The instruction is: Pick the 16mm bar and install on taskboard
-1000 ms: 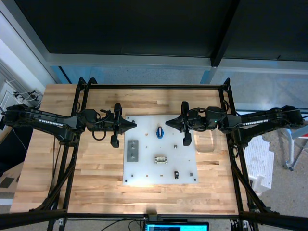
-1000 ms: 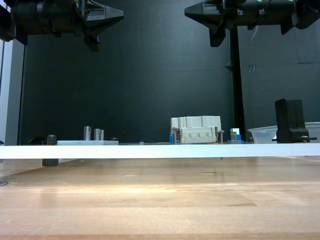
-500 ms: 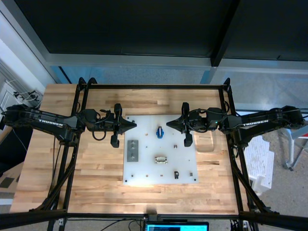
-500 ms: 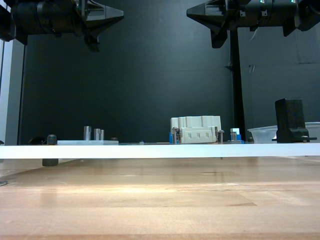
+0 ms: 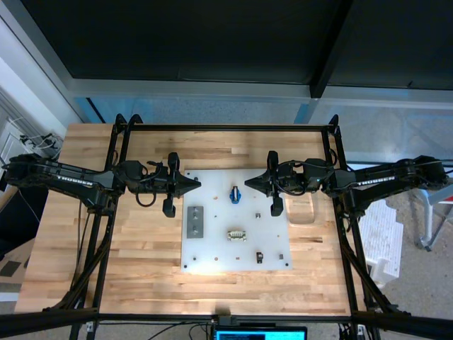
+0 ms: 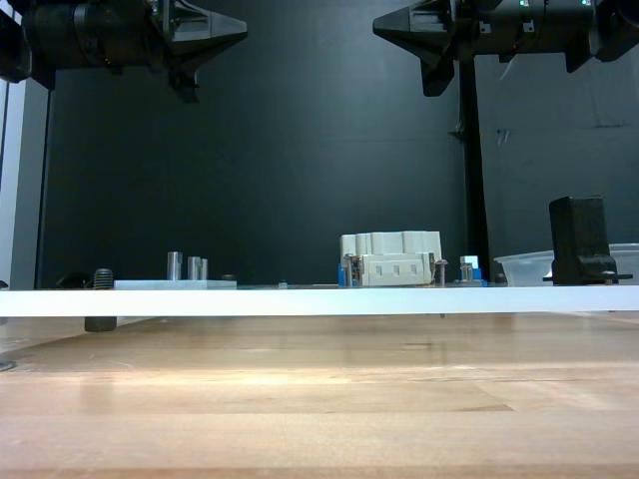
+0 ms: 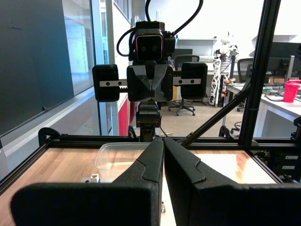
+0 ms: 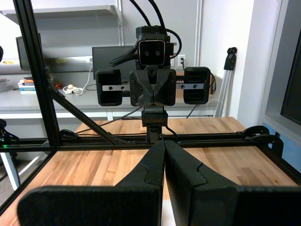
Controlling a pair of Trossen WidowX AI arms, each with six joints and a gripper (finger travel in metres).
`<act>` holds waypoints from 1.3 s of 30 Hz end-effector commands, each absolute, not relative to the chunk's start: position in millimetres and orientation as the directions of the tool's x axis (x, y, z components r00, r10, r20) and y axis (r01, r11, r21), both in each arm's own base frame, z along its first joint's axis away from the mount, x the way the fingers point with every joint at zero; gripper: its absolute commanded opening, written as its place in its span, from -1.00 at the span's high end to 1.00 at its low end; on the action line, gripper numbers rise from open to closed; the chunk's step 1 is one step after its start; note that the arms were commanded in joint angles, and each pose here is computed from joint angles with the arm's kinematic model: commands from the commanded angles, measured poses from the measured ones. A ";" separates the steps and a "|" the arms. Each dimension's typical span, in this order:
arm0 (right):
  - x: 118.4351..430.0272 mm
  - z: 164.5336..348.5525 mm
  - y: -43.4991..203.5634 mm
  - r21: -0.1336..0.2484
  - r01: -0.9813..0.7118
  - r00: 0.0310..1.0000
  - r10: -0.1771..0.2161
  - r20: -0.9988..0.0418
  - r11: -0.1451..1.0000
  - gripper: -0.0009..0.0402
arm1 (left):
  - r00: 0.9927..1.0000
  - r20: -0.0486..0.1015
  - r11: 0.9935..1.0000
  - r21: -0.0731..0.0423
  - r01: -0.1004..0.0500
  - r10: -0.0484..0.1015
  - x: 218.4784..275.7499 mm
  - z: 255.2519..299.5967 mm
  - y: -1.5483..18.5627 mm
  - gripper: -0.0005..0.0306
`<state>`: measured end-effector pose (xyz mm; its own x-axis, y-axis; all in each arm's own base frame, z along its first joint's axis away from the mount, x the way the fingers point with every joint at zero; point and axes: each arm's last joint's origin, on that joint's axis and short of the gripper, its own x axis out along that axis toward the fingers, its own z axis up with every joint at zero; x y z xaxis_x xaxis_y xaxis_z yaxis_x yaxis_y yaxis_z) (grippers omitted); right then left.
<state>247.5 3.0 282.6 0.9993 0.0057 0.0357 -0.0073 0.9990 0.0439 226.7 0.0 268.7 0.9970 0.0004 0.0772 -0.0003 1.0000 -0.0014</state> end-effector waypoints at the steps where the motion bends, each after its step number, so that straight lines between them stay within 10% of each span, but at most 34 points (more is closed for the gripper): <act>1: 247.7 282.7 3.0 0.045 -0.007 0.999 0.005 0.036 0.999 0.96 | 0.997 0.077 1.000 -0.001 0.000 0.000 226.8 268.6 0.0 0.97; 39: 247.9 281.9 1.9 0.038 0.020 0.999 -0.021 0.028 0.999 0.96 | 0.997 0.077 1.000 -0.001 0.000 0.000 226.8 268.6 0.0 0.97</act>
